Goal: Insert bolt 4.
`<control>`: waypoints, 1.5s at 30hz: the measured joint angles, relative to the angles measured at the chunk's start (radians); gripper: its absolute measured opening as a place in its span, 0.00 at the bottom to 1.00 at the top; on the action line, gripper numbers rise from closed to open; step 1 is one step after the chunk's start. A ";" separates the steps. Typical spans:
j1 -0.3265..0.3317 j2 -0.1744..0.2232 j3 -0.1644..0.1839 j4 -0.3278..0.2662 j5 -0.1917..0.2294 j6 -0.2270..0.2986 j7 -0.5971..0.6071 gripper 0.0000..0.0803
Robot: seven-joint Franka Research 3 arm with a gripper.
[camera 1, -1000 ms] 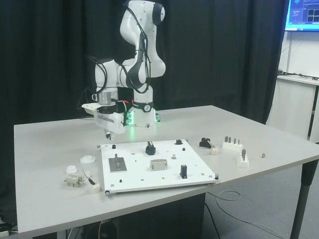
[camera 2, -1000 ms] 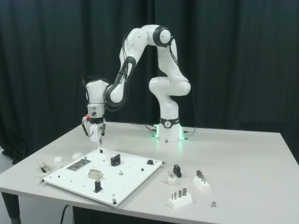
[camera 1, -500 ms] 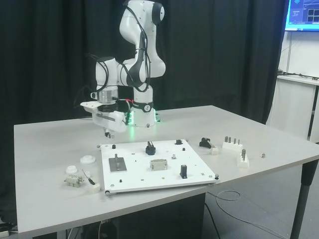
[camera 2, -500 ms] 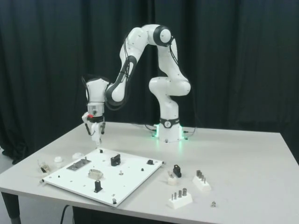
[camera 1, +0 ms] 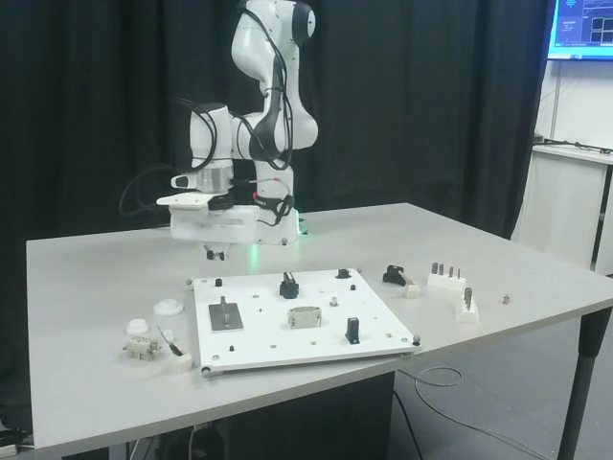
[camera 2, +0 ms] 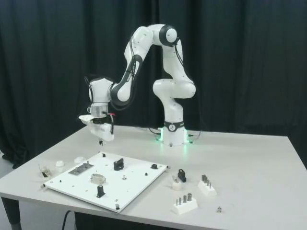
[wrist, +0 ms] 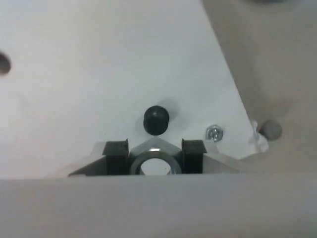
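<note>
The hand (camera 1: 218, 255), its fingers (wrist: 115, 151) parted and holding nothing, hangs above the bolt (wrist: 156, 119) seated at the board's (camera 1: 297, 335) far-left corner, where a careless swing could clip the bolt head.

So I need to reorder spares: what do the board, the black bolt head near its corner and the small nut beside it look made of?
The board looks like matte white plastic or painted sheet; its flat, even, dull surface leaves that open. The bolt head looks like black plastic or blackened steel, dull with only a faint sheen. The nut looks like bright plated metal, given its shiny glints.
</note>
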 joint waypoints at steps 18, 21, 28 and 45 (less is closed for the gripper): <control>0.012 -0.004 0.001 0.006 -0.001 -0.031 -0.726 0.28; 0.012 -0.004 0.001 0.007 -0.001 -0.032 -0.832 0.28; 0.010 -0.004 0.000 0.010 -0.001 -0.031 -1.000 0.28; -0.002 0.013 -0.017 0.004 0.000 -0.015 -1.305 0.28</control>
